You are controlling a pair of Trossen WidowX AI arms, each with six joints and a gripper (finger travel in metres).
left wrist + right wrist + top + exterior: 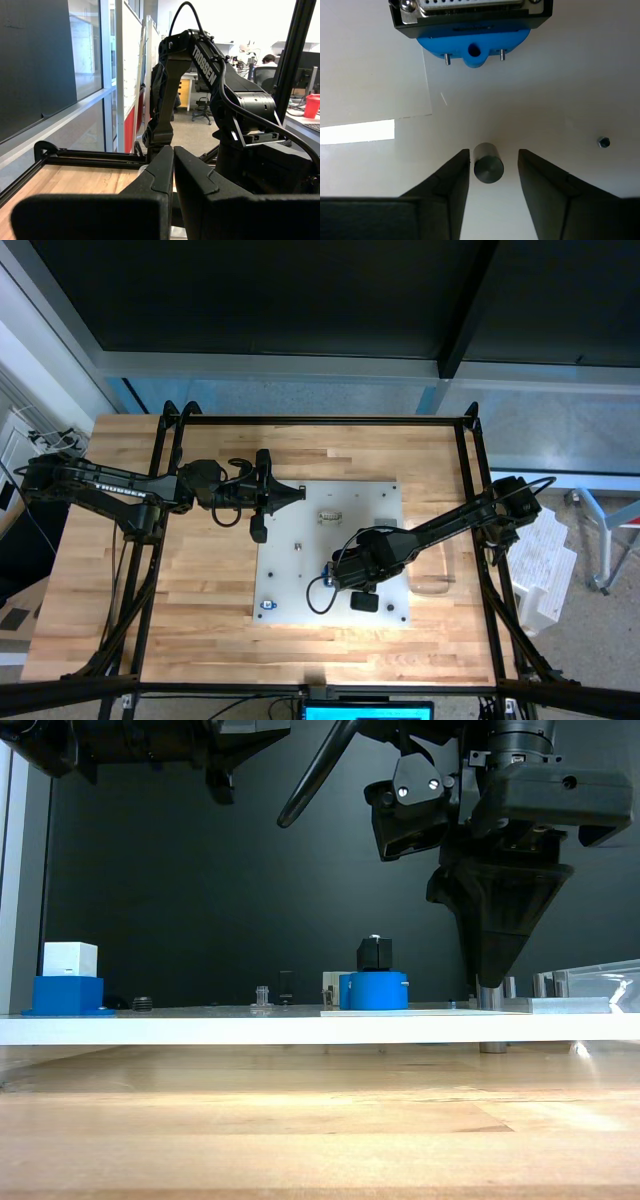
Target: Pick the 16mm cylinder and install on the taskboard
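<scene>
Wooden table (190,590) w/ two arms, read L to R.

(a) Left gripper (298,492): held high over the far-left edge of the taskboard (290,585), pointing inward. In its wrist view the fingers (155,175) meet w/ only a hairline slit and nothing between them. Prob. parked up there so as not to obstruct the working arm.

(b) Board centre: blue fitting (472,47) carrying a multi-pin connector, just beyond the work spot.

(c) Right gripper (490,978): pointing straight down at the board's near-right area, tips almost at plate level. A vertical approach suits a peg that must drop square into a hole. Jaws narrowly apart. The 16mm cylinder (488,169) stands upright between them, close to one finger (451,182) w/ a wider gap to the other; no contact visible, so nothing is gripped. Low view shows a metal stub under the plate directly below the tips, so the peg is prob. through its hole, i.e. seated.

(d) Clear tray (436,580): just beside the board's right edge.
</scene>
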